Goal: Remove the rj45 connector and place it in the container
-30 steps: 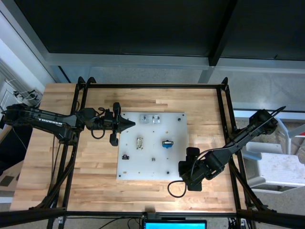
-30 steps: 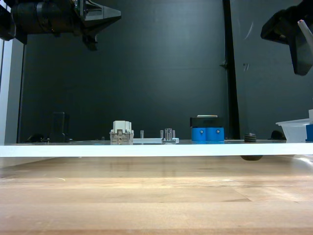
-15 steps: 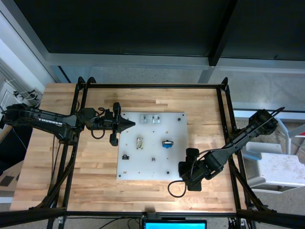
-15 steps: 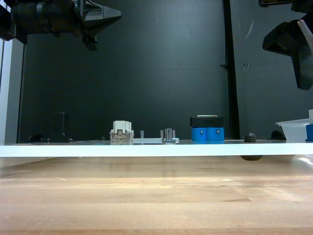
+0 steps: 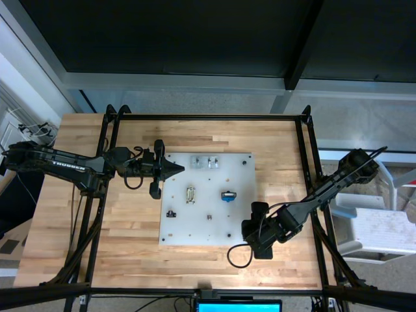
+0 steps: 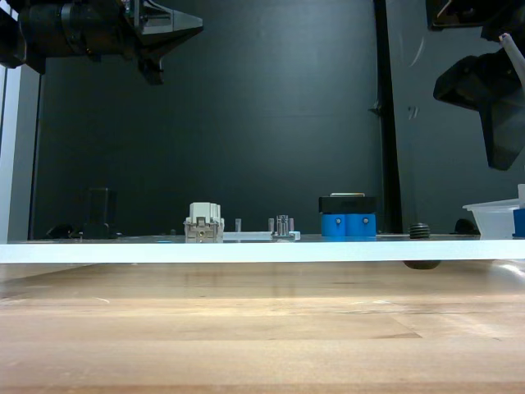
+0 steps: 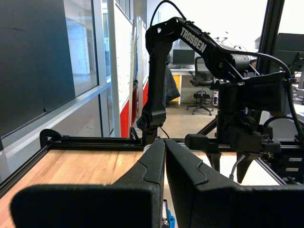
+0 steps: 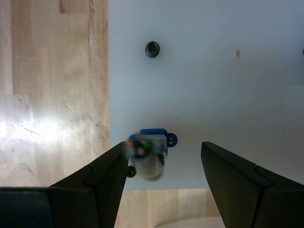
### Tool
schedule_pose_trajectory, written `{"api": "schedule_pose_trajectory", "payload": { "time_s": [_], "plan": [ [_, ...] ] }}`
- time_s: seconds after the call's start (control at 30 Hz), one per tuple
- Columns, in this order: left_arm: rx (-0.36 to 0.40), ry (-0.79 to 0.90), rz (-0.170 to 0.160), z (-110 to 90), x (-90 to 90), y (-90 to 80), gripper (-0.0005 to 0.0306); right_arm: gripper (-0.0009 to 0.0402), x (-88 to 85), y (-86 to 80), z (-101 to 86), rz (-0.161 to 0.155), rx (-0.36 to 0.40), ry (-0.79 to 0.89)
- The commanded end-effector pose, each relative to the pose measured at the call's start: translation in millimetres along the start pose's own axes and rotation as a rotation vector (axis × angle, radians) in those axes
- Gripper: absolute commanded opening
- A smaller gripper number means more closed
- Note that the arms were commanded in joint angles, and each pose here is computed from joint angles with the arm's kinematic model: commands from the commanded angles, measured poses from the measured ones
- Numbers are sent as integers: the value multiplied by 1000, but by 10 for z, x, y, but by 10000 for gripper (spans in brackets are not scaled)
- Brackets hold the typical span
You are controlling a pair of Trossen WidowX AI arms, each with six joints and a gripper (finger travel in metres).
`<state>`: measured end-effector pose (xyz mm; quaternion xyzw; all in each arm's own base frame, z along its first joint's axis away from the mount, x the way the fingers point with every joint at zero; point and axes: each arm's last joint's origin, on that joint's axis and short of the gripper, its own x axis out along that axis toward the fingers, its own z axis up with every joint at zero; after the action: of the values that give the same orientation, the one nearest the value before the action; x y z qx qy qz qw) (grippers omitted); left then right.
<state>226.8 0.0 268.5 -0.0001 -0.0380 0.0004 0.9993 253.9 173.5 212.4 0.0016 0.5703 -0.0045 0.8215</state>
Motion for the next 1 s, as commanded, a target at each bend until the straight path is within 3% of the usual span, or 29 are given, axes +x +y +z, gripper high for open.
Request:
{"api": "schedule_pose_trajectory", "payload": {
  "time_s": [0.03,0.5,1.0],
  "plan": [
    [0,0,0,1,0,0,1,212,22,-13,-6,-3,0,1],
    [0,0,0,1,0,0,1,209,88,-46,-33,-12,-1,-4],
    [0,0,0,0,1,0,1,134,99,-50,-37,-10,1,-6]
  ]
}}
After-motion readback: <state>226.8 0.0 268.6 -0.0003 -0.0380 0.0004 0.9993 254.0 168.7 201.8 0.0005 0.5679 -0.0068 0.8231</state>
